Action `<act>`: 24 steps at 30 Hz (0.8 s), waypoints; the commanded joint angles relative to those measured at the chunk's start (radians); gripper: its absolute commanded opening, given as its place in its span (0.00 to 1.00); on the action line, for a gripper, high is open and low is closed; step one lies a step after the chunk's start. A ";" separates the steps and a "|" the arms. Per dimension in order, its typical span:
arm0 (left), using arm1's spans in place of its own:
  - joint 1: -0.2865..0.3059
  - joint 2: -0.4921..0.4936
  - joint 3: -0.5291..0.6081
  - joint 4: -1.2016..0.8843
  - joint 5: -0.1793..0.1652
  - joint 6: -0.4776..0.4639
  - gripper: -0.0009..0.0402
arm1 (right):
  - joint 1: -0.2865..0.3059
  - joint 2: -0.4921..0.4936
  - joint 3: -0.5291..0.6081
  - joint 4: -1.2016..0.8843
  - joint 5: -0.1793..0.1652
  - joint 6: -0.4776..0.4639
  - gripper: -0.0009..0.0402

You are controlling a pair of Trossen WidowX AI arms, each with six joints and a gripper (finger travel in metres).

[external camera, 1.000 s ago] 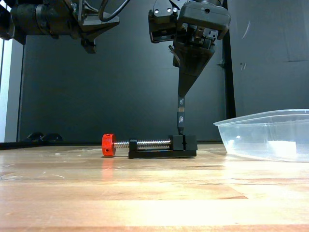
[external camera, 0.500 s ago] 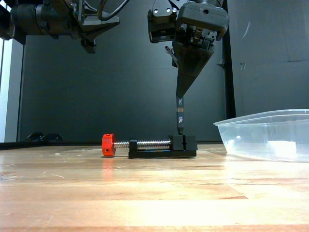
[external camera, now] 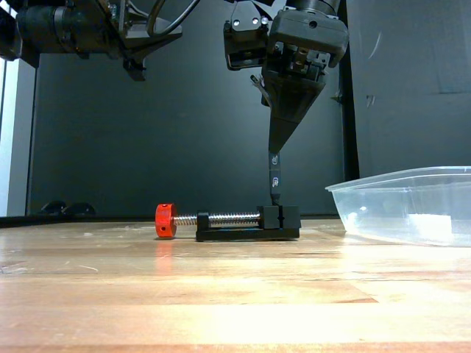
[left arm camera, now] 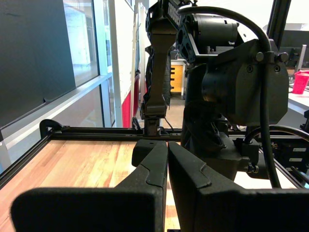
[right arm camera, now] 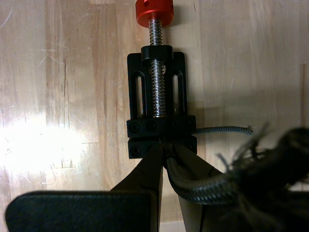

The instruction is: Pick the USB-C connector and install on taskboard

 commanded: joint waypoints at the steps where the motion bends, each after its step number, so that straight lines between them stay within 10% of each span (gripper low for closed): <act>1: 0.000 0.000 0.000 0.000 0.000 0.000 0.02 | 0.000 -0.002 0.000 0.001 0.002 -0.006 0.02; 13: 0.000 0.000 0.000 0.000 0.000 0.000 0.02 | 0.000 -0.002 -0.002 0.000 0.000 -0.009 0.04; 24: 0.000 0.000 0.000 0.000 0.000 0.000 0.02 | 0.001 -0.003 -0.002 -0.001 0.000 -0.008 0.25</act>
